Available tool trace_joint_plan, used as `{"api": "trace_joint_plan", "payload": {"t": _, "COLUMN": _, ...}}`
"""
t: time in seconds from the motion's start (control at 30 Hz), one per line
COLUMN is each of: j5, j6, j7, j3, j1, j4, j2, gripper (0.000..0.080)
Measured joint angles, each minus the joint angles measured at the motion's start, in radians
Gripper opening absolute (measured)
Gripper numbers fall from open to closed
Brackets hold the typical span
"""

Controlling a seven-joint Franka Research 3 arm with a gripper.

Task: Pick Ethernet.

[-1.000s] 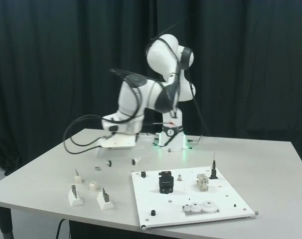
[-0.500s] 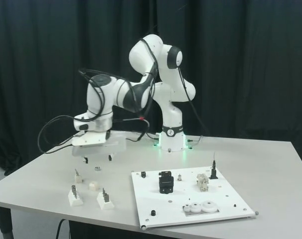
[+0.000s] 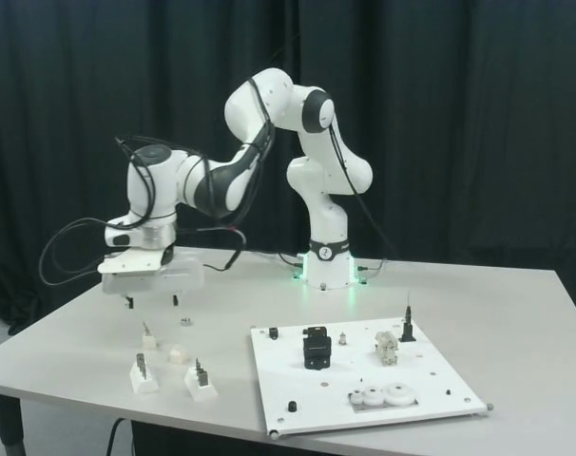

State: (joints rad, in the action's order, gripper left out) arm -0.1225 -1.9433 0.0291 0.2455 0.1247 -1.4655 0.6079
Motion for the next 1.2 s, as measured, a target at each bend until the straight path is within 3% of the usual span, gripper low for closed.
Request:
{"api": "trace_joint_plan", "payload": {"t": 0.2, "j5": 0.018, "j6": -0.051, "j7": 0.090, "j3": 0.003, "j1": 0.048, "j4": 0.000, "j2": 0.017, "gripper": 0.0800}}
{"api": "trace_joint_plan", "payload": {"t": 0.37, "j5": 0.063, "j6": -0.068, "j7": 0.172, "j3": 0.022, "j1": 0.071, "j4": 0.000, "j2": 0.034, "gripper": 0.0800}}
{"api": "trace_joint_plan", "payload": {"t": 0.57, "j5": 0.128, "j6": -0.067, "j7": 0.280, "j3": 0.069, "j1": 0.077, "j4": 0.000, "j2": 0.058, "gripper": 0.0800}}
{"api": "trace_joint_plan", "payload": {"t": 0.77, "j5": 0.161, "j6": -0.052, "j7": 0.347, "j3": 0.107, "j1": 0.078, "j4": -0.001, "j2": 0.082, "gripper": 0.0800}}
{"api": "trace_joint_plan", "payload": {"t": 1.2, "j5": 0.199, "j6": -0.030, "j7": 0.377, "j3": 0.131, "j1": 0.079, "j4": -0.041, "j2": 0.107, "gripper": 0.0800}}
